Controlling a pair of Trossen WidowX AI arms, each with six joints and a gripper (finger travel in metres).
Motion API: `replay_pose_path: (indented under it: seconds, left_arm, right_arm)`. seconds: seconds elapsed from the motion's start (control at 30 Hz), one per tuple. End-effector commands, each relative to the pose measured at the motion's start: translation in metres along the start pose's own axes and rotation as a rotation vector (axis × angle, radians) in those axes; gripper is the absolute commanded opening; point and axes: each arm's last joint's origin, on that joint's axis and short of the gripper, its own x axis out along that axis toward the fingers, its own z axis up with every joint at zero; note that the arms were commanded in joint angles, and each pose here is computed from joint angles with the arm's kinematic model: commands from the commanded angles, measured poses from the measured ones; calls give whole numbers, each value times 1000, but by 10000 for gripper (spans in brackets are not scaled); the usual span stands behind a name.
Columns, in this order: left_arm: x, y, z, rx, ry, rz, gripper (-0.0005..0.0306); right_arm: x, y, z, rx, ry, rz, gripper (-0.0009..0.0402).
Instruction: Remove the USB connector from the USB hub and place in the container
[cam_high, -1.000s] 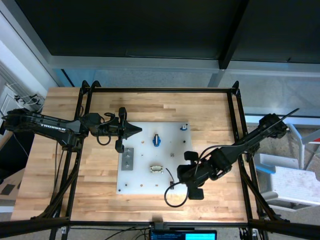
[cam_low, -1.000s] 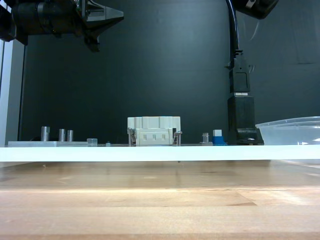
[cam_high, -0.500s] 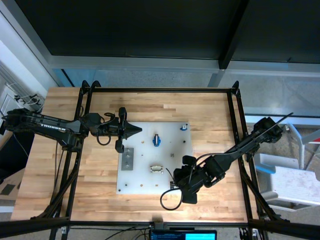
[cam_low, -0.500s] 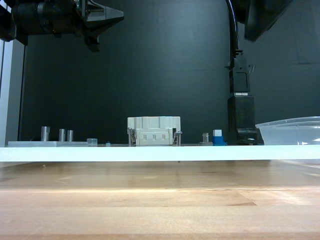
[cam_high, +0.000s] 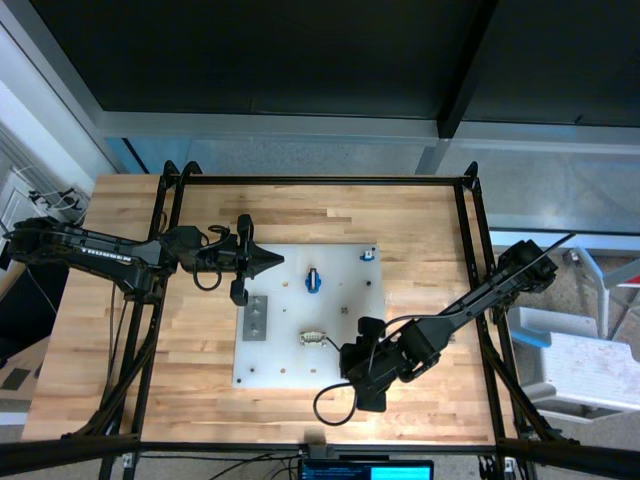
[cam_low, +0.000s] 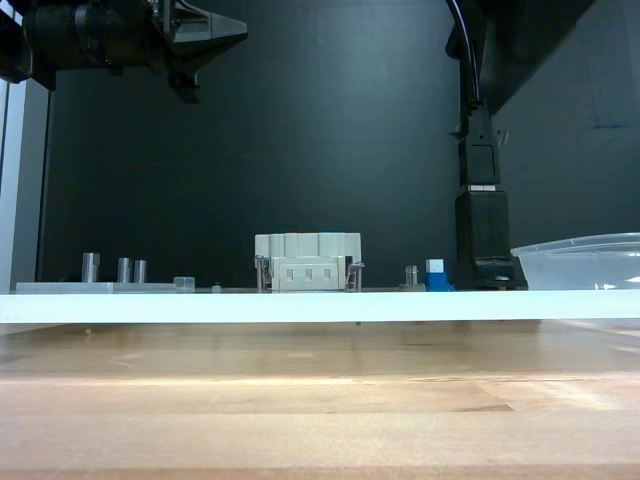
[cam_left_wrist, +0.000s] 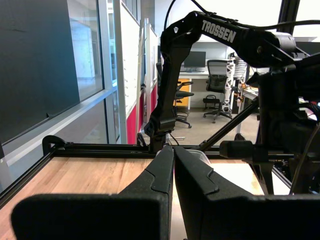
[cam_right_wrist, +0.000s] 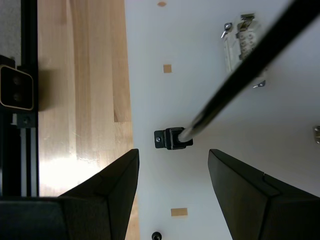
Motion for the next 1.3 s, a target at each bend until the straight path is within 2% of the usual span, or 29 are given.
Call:
replay_pose_path:
  seconds: [0.03, 0.27, 0.5, 0.67, 0.77, 1.13, 1.3]
  left_arm:
    - [0, 0, 0, 0, 0, 0, 1]
    - [0, 0, 0, 0, 0, 0, 1]
    - [0, 0, 0, 0, 0, 0, 1]
    - [0, 0, 0, 0, 0, 0, 1]
    - [0, 0, 0, 0, 0, 0, 1]
    - [0, 0, 0, 0, 0, 0, 1]
    - [0, 0, 0, 0, 0, 0, 1]
  right_arm:
    - [6, 1, 2, -8, -5, 0, 192]
    - [22, -1, 3, -7, 16, -22, 192]
    - [23, -3, 4, -3, 17, -26, 185]
    - [24, -4, 3, -14, 17, -31, 145]
    - [24, -5, 4, -17, 7, -47, 120]
    - [25, -6, 3, -21, 10, -49, 54]
    - [25, -6, 3, -24, 10, -48, 9]
